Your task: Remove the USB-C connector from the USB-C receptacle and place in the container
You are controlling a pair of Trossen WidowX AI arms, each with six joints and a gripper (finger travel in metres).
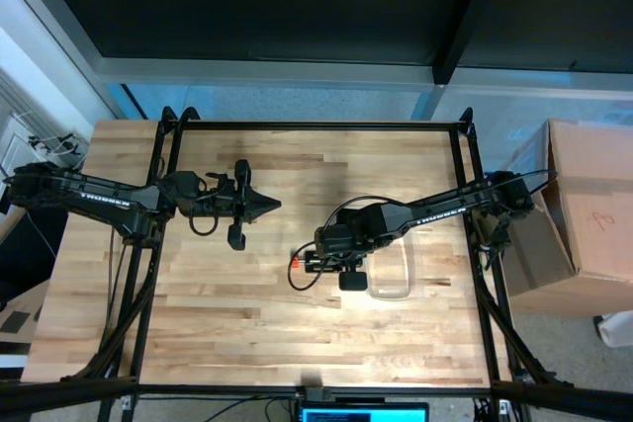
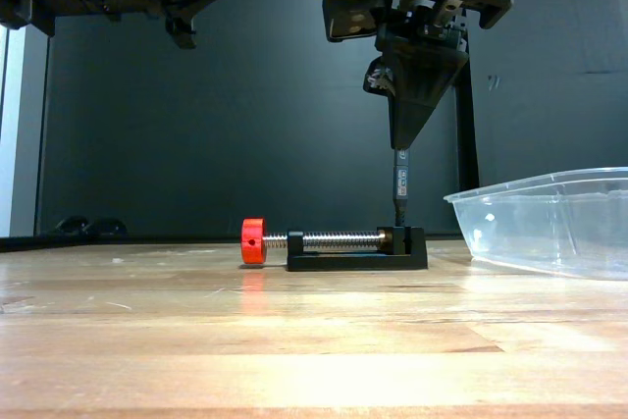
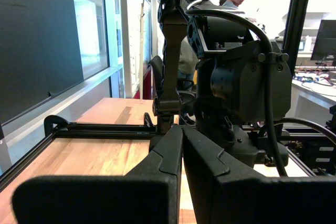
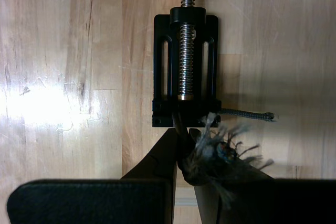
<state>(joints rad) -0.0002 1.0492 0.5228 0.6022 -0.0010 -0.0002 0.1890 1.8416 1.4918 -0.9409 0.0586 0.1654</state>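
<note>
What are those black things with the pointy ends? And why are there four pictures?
They are two robot arms, each ending in a pincer called a gripper. One picture looks down from above, one looks along the wooden table, and two come from cameras on the arms. The left gripper hangs over the table, shut and holding nothing. The right gripper points straight down, shut on a small plug. The plug stands upright with its lower end in a black clamp that has a red knob; how deep, I cannot tell. Beside the clamp sits a clear plastic tub.
</note>
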